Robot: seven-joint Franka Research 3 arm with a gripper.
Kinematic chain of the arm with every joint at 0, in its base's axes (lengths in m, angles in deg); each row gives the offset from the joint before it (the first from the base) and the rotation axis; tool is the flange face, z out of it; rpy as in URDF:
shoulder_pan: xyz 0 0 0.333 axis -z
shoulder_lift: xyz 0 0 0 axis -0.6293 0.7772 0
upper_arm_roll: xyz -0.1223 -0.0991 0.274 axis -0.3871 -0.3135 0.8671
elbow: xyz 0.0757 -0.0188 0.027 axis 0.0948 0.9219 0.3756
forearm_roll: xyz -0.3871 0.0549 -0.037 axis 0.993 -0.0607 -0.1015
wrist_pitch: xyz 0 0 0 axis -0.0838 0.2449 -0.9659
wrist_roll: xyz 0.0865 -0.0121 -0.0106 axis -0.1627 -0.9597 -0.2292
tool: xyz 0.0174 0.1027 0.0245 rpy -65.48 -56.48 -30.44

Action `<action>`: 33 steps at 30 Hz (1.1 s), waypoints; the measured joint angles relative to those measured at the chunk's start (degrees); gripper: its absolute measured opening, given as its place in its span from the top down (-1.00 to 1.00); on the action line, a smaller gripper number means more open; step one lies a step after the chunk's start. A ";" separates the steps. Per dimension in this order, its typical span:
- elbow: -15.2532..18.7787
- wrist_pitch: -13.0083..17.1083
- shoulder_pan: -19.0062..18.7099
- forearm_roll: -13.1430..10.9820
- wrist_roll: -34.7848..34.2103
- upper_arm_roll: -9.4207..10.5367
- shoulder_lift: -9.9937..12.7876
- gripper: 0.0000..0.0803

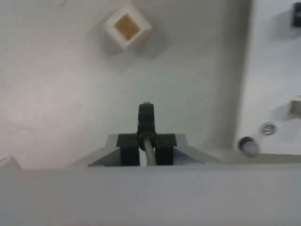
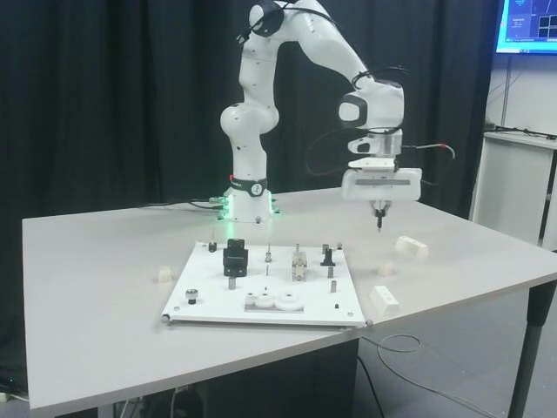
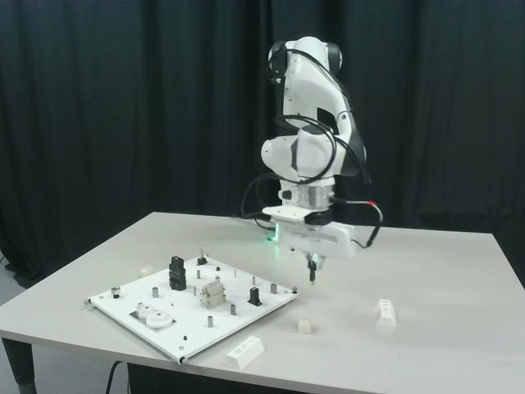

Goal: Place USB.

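Observation:
My gripper [image 1: 146,147] is shut on a black USB plug [image 1: 146,119] with a grey cable running up between the black fingertips [image 1: 126,149]. In the first room view the gripper [image 2: 379,212] hangs well above the table, to the right of the white board [image 2: 344,309], with the USB plug [image 2: 379,224] pointing down. The second room view shows the gripper [image 3: 311,267] and the USB plug [image 3: 311,277] above the table beyond the white board's [image 3: 271,308] right corner. A small white cube holder [image 1: 128,26] with an open square top lies on the table below.
The white board carries a black block [image 2: 235,259], several pegs, white gears [image 2: 274,301] and a black socket [image 2: 328,256]. Loose white blocks lie on the grey table [image 2: 96,287]: one [image 2: 384,300] near the front edge, one [image 2: 412,246] at right, one [image 2: 164,274] at left.

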 joint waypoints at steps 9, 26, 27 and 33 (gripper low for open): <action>-0.16 3.74 0.00 0.00 -0.95 3.06 3.27 0.84; -2.51 5.15 0.00 0.00 -2.10 5.65 7.26 0.54; -2.60 5.15 0.00 0.00 -2.10 5.71 7.34 -0.31; -3.00 5.13 0.00 0.00 -2.63 6.00 7.69 -0.84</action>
